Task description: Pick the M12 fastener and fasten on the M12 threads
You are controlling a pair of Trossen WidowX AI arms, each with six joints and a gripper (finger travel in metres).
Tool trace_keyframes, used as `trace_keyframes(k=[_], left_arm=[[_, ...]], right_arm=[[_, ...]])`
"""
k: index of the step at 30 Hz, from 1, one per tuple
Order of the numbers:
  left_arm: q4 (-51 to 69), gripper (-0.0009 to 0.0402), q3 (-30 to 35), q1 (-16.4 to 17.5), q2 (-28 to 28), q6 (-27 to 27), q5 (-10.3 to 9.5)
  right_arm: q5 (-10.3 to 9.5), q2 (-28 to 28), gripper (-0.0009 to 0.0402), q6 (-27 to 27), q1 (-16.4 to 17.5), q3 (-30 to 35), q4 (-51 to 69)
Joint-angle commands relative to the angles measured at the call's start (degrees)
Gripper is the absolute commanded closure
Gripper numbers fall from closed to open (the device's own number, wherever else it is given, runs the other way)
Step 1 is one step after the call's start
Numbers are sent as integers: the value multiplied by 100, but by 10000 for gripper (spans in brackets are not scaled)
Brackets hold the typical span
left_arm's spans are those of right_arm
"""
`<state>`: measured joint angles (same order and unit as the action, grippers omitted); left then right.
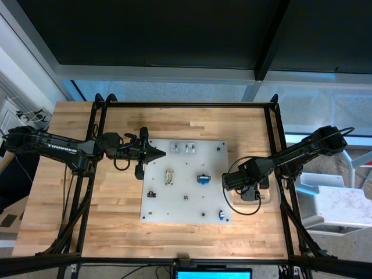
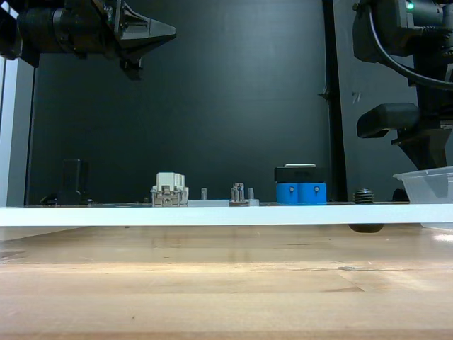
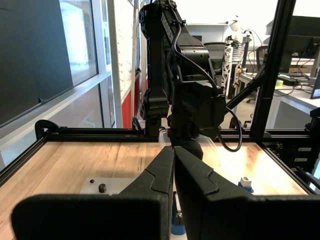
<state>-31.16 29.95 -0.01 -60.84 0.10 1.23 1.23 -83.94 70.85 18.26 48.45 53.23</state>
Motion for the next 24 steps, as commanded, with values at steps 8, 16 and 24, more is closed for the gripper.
trace_keyframes(k=[8, 16, 24], left_arm=[[-2, 393, 0, 0, -2, 0, 2], [-4, 393, 0, 2, -2, 0, 2], [-2, 393, 0, 0, -2, 0, 2]], right_arm=[[-7, 4, 201, -114, 2, -245, -313], [-138, 2, 200, -116, 17, -431, -553], [-140, 2, 201, -114, 22, -568, -695]])
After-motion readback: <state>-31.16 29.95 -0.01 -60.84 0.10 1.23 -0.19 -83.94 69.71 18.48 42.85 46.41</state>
